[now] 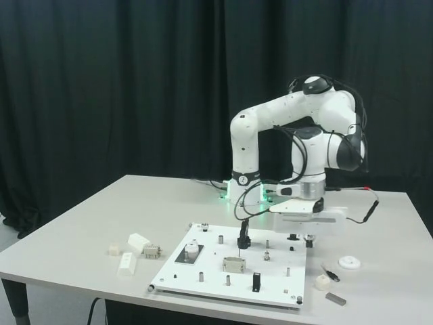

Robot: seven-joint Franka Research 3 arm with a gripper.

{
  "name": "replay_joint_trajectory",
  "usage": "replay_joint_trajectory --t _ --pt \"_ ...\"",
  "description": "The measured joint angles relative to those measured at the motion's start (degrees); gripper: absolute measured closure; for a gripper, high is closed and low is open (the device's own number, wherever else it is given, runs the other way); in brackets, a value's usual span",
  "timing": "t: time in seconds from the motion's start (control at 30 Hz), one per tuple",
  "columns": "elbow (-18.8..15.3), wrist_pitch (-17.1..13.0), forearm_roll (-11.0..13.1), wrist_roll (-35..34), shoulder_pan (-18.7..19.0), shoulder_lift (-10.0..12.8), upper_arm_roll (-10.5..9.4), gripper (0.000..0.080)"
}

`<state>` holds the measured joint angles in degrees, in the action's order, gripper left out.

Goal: Place round peg 1.

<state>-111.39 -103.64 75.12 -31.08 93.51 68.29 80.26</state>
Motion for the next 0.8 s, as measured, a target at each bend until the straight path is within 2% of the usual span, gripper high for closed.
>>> replay_joint_trajectory --t 0.33,0.8 --pt "2.3 -0.2 0.8 -5.4 3.1 0.0 -0.49 0.0785" --pt "4.8 -4.3 -0.5 -9.0 4.1 0.5 -2.82 0.0785"
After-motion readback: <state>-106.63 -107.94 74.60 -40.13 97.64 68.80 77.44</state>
